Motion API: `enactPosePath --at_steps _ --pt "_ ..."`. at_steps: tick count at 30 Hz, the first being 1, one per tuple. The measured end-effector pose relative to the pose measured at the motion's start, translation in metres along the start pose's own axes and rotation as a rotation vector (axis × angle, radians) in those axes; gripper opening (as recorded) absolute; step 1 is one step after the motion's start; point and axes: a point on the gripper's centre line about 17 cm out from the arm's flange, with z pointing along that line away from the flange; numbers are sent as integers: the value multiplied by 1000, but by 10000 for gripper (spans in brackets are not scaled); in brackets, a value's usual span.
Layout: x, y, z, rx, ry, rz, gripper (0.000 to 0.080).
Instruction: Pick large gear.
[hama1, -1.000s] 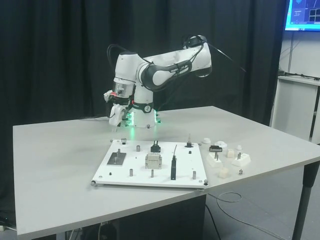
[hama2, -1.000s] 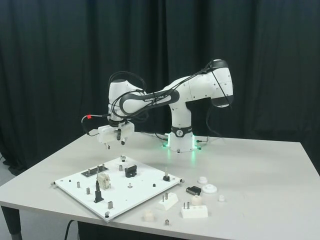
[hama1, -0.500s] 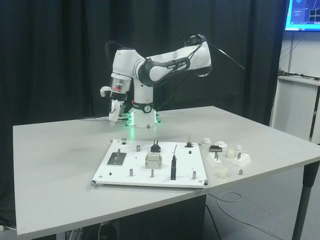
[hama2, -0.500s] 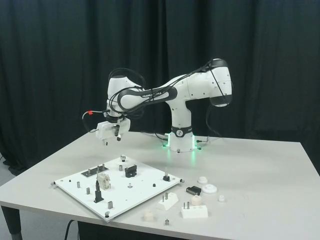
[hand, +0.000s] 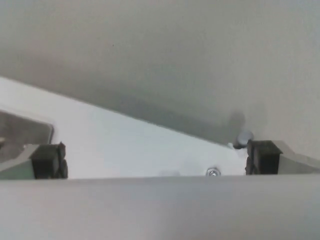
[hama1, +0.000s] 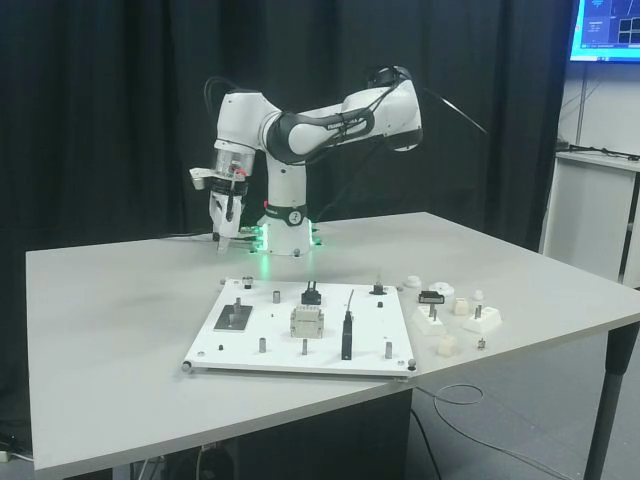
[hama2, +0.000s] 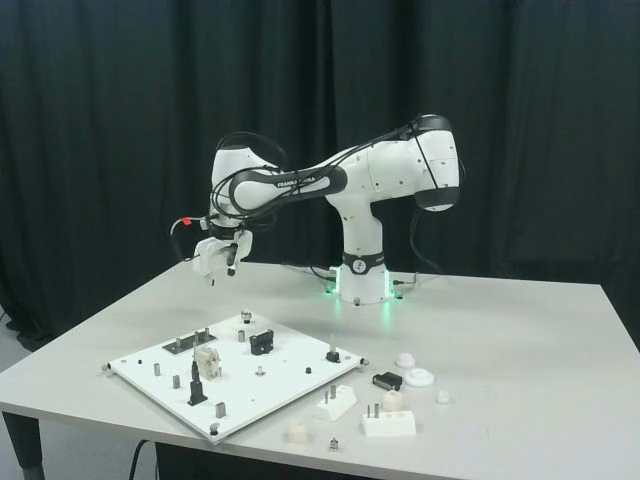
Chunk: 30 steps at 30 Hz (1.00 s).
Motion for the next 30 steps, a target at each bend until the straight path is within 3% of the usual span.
enactPosePath --at_steps 8,13,23,30 --pt "-9 -3 -3 16 -42 -184 800" --pt "-25 -6 -7 37 -94 -378 800" --pt "-86 -16 -21 119 -236 -786 800" --pt "-136 -24 -29 152 -297 -978 800"
